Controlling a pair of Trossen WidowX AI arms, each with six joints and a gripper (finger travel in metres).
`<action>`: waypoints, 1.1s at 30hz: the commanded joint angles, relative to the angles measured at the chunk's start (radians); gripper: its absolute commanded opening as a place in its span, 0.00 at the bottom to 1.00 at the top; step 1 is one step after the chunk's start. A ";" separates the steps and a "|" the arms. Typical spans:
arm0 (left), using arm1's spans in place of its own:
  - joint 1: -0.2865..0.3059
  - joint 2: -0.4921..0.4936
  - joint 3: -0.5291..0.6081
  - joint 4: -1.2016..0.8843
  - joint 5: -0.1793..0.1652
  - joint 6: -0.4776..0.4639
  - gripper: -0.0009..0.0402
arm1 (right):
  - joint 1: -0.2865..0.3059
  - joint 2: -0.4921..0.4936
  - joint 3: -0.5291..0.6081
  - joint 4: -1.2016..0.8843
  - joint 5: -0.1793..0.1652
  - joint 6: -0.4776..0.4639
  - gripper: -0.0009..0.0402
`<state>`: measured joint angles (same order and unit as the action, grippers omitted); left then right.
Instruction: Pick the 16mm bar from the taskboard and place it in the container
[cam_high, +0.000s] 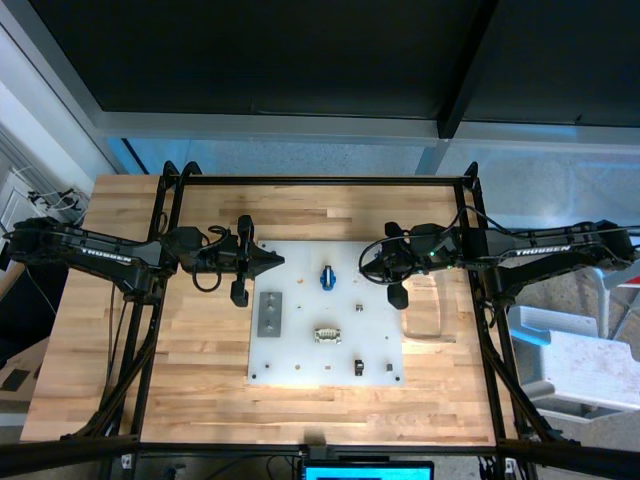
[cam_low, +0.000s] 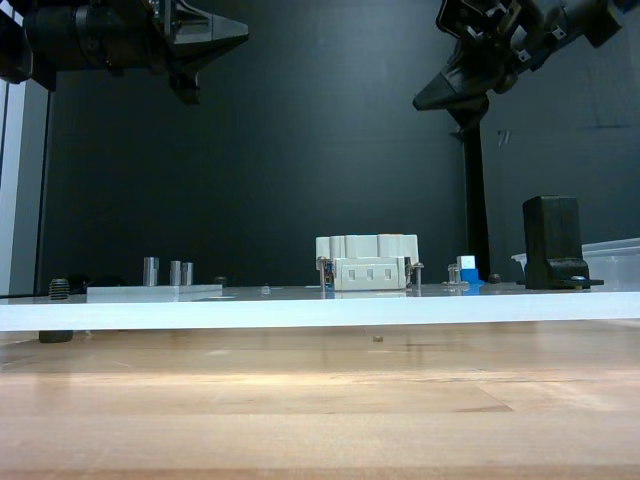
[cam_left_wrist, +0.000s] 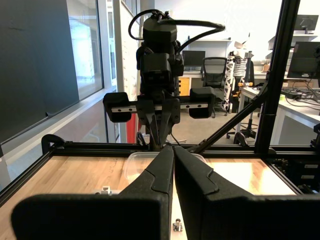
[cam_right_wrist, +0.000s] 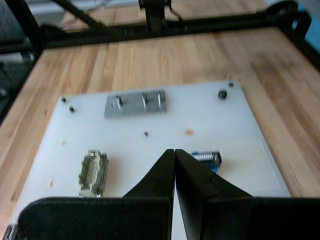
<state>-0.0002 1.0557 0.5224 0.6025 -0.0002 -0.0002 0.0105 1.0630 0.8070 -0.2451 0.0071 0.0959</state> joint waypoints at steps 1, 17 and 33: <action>0.000 0.000 0.000 0.000 0.000 0.000 0.02 | 0.002 0.036 0.049 -0.082 0.000 0.000 0.02; 0.000 0.000 0.000 0.000 0.000 0.000 0.02 | 0.022 0.271 0.414 -0.664 0.000 0.001 0.02; 0.000 0.000 0.000 0.000 0.000 0.000 0.02 | 0.109 0.429 0.633 -0.932 0.000 0.055 0.02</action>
<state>-0.0002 1.0557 0.5228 0.6025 -0.0002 -0.0002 0.1112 1.4864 1.4342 -1.1728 0.0067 0.1448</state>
